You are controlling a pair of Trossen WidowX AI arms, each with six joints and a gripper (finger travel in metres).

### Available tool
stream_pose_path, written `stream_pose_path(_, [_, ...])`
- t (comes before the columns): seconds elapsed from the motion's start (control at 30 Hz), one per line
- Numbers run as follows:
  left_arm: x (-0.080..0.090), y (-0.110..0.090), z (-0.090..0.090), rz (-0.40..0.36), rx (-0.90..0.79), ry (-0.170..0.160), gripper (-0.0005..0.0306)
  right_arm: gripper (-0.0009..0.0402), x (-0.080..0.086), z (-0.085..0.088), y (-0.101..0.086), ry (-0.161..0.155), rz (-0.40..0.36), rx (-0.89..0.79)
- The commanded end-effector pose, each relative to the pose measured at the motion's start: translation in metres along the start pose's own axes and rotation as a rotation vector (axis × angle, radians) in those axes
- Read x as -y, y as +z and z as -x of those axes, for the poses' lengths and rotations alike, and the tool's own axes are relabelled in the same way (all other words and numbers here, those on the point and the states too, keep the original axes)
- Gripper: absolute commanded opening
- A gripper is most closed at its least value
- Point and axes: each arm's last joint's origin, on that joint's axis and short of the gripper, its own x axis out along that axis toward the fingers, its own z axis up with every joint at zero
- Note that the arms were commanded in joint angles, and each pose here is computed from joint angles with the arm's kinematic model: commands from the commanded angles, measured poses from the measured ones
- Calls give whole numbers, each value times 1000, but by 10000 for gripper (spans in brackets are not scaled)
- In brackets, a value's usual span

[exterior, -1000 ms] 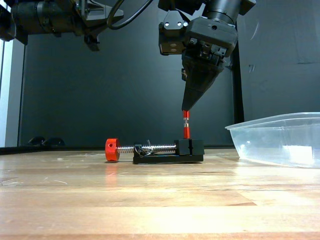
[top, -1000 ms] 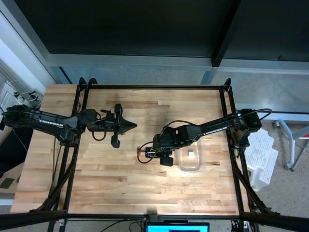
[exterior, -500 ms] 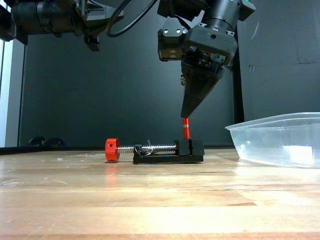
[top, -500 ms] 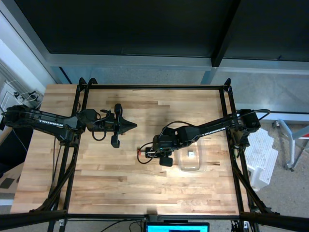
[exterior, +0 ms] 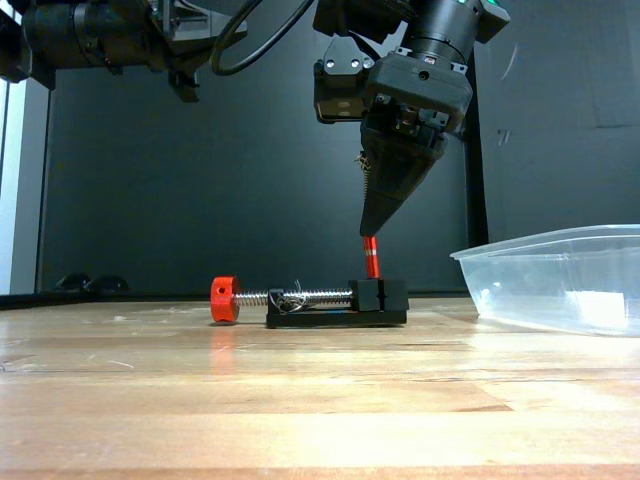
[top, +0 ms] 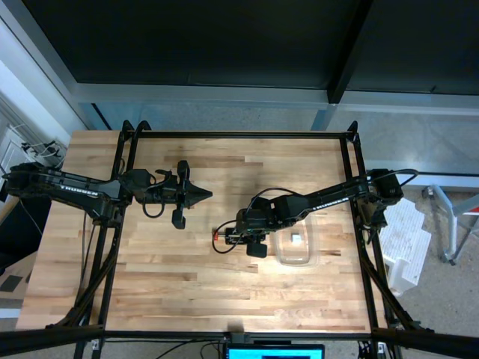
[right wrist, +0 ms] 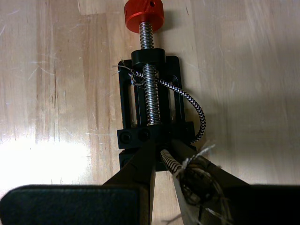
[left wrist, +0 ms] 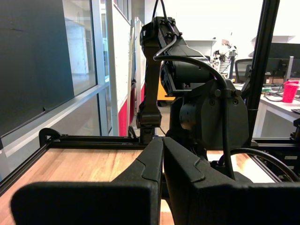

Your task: Pick the RCA connector and install on taskboard

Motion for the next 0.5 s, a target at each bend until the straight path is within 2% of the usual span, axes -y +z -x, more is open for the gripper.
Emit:
stream_pose_path(0.03, [0,0,0,0,0,0,0,0,0,0,-1,0,0,-3])
stream_pose_path(0.33, [0,0,0,0,0,0,0,4,1,7,0,4,2,14])
stream_pose_path(0.5, [0,0,0,0,0,0,0,57,1,11,1,6,-1,23])
